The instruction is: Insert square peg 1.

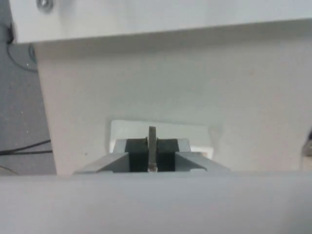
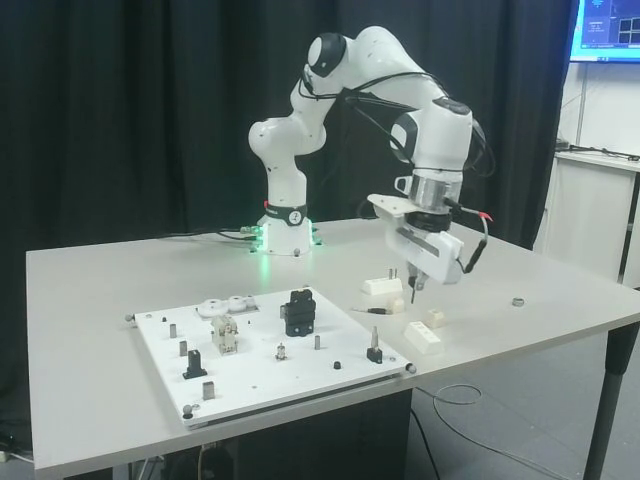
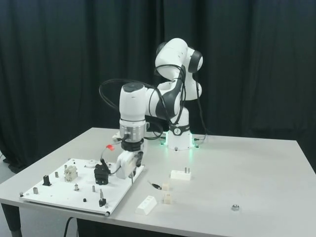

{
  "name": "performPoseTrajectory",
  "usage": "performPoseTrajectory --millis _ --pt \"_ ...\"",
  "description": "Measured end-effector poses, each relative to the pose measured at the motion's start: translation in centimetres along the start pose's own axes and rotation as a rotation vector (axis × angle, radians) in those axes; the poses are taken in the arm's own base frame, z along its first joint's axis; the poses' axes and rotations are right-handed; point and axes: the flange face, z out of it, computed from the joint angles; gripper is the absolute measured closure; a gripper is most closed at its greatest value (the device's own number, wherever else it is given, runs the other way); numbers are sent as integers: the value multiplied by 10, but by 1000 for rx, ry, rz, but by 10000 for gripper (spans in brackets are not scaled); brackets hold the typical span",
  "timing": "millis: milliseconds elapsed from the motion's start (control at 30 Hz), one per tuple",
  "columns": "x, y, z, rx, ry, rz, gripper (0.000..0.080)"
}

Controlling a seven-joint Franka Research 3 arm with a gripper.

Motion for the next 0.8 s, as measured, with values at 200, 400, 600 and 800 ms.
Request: performPoseTrajectory --millis 200,400,600,800 --pt "13 -5 -13 8 41 -6 771" --pt "24 -7 -24 10 53 -21 771" --pt "32 -9 -31 9 46 -48 771" --pt "39 -10 -36 12 48 -80 771"
